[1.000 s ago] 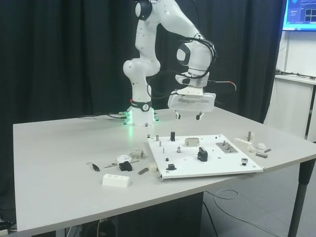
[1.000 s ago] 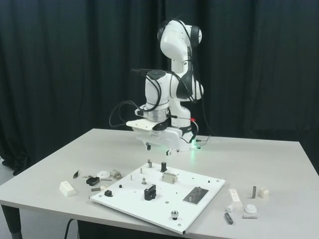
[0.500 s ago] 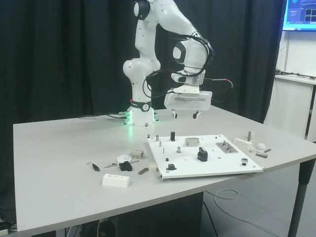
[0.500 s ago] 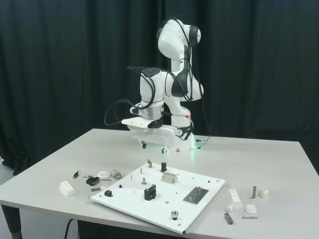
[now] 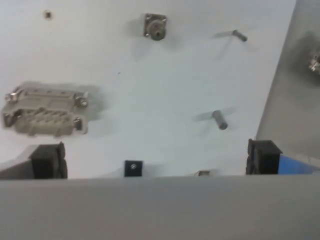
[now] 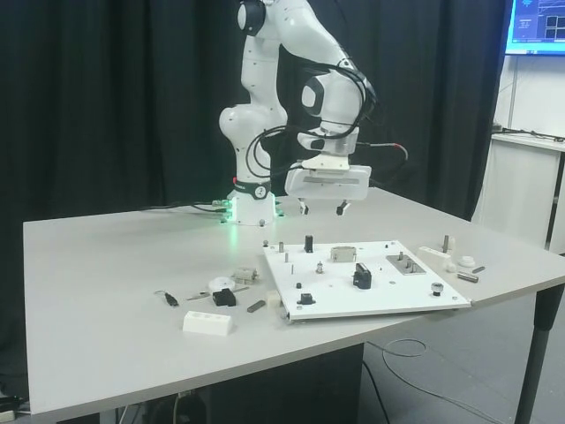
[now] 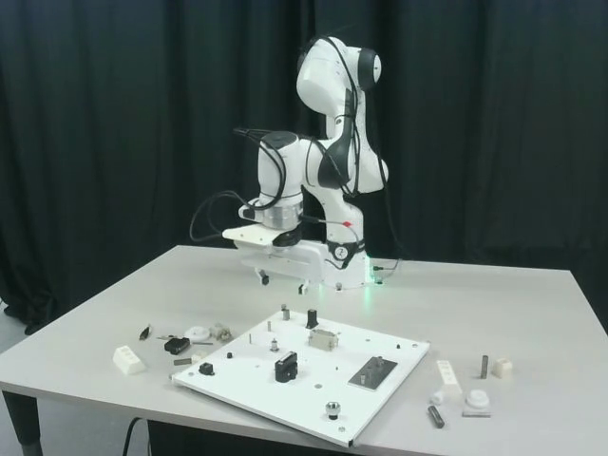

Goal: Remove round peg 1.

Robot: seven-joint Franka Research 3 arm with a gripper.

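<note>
On the grey table (image 6: 106, 265), loose small parts are lying at the left, among them a white block (image 6: 208, 322), well apart from the arm.

Next comes the white board (image 6: 388, 296). Near its rear left corner a thin grey post is standing, and it is being taken as round peg 1 (image 6: 279, 246). A second post (image 6: 289, 259) is standing just beside it, and which of the two carries the name cannot be told. The peg's long axis is running vertically, with the free end pointing up and the foot seated in the board. In the wrist view it (image 5: 220, 120) is showing as a short leaning stub near the board's edge.

Further right, the gripper (image 6: 320, 209) is being held above the table behind the board, and is touching nothing. Its black fingertips (image 5: 262, 156) are being held wide apart, with nothing between them. The peg is sitting off towards one fingertip, not centred in the gap.

The risks are being judged from this. The neighbouring post could be taken by mistake, because the two are alike and close together. With the peg off centre, one finger could push against it as the gripper shuts. A pull that is not straight up could jam the peg in its hole or lift the board.
</note>
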